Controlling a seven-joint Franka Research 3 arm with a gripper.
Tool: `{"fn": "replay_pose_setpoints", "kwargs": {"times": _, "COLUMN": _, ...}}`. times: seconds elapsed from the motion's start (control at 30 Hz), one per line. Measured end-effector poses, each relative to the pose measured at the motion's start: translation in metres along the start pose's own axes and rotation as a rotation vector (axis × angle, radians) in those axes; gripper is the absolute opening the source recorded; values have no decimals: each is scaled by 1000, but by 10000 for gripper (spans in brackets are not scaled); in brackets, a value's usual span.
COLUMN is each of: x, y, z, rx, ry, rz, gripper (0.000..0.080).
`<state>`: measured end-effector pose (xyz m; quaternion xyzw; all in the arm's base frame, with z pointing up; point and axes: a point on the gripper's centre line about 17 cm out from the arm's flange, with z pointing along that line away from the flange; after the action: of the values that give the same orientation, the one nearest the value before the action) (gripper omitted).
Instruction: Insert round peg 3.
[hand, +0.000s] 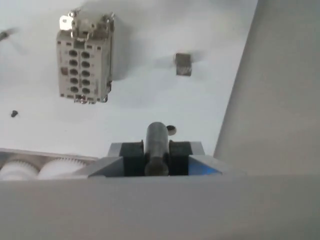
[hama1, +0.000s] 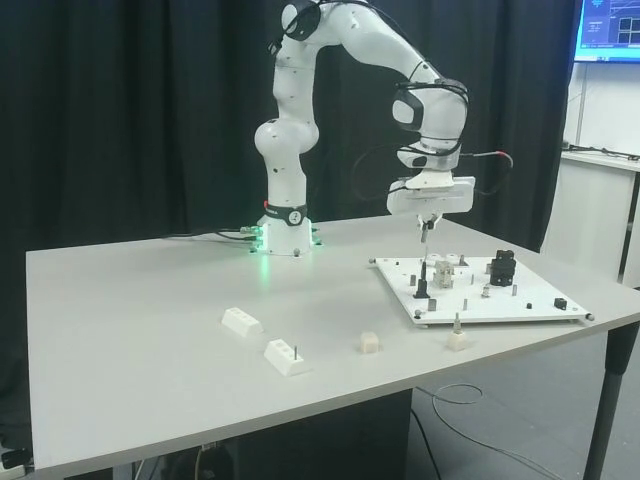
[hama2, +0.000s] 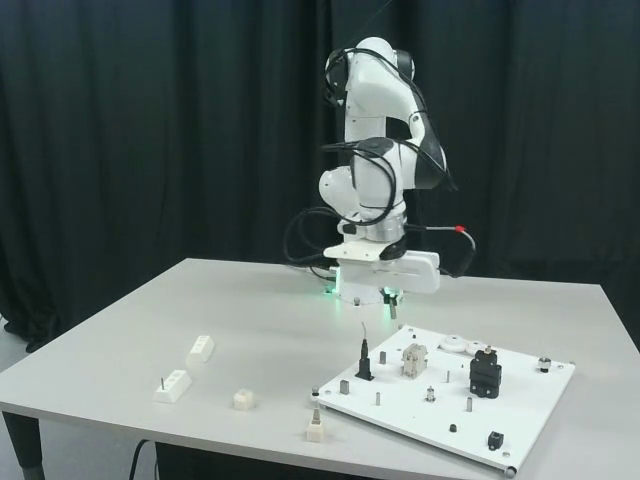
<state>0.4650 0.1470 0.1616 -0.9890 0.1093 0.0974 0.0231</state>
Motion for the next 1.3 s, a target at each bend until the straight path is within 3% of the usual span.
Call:
{"fn": "replay_pose_setpoints", "kwargs": {"times": 0.17, "x": -10, "y": -5, "z": 10, "rx": -22, "ry": 30, "rz": -8, "gripper": 101}}
{"fn": "replay_pose_setpoints", "kwargs": {"times": 0.53, "x": -27, "y": -4, "z": 24, "rx": -78, "ry": 78, "rz": -128, "gripper": 101}}
{"fn": "replay_pose_setpoints", "kwargs": {"times": 0.87, "x": -37, "y": -4, "z": 42, "rx": -87, "ry": 118, "rz": -250, "gripper": 101}}
{"fn": "replay_pose_setpoints", "kwargs": {"times": 1.3, "x": -47, "y": -2, "z": 62, "rx": -91, "ry": 122, "rz": -362, "gripper": 101}}
